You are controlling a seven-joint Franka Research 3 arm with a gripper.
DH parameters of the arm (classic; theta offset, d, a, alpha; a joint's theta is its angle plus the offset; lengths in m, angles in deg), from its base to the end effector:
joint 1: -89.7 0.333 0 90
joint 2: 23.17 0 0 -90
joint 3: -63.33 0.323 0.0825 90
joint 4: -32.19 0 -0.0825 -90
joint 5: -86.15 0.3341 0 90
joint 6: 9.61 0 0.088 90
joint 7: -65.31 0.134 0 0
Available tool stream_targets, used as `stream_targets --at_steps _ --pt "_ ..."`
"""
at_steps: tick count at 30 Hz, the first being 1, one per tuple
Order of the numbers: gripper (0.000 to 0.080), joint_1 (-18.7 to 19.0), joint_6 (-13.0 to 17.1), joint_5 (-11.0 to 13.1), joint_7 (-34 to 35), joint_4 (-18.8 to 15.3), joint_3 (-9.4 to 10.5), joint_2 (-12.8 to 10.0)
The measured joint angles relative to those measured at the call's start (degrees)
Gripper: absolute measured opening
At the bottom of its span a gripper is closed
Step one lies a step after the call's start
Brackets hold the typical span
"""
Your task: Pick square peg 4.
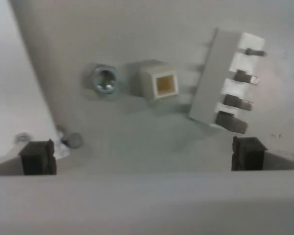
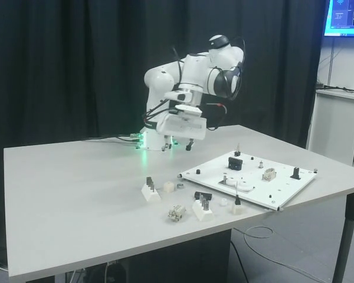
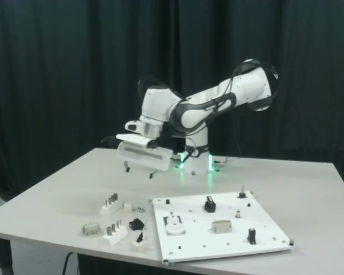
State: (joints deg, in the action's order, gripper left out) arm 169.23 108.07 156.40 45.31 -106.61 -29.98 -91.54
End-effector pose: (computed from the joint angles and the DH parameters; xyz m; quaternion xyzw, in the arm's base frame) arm 0.4371 -0.0598 0.2897 0.9419 -0.3134 0.0784 0.0924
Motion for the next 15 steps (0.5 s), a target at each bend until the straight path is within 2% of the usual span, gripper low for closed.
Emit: stream_targets --at_steps 9,15 --pt "0.0800 -5.7 0.0 3.4 -3.9 0.1 1.69 -0.5" --pt "0.0800 -9.8 -0.5 6.2 -6.3 0.6 3.00 -1.7"
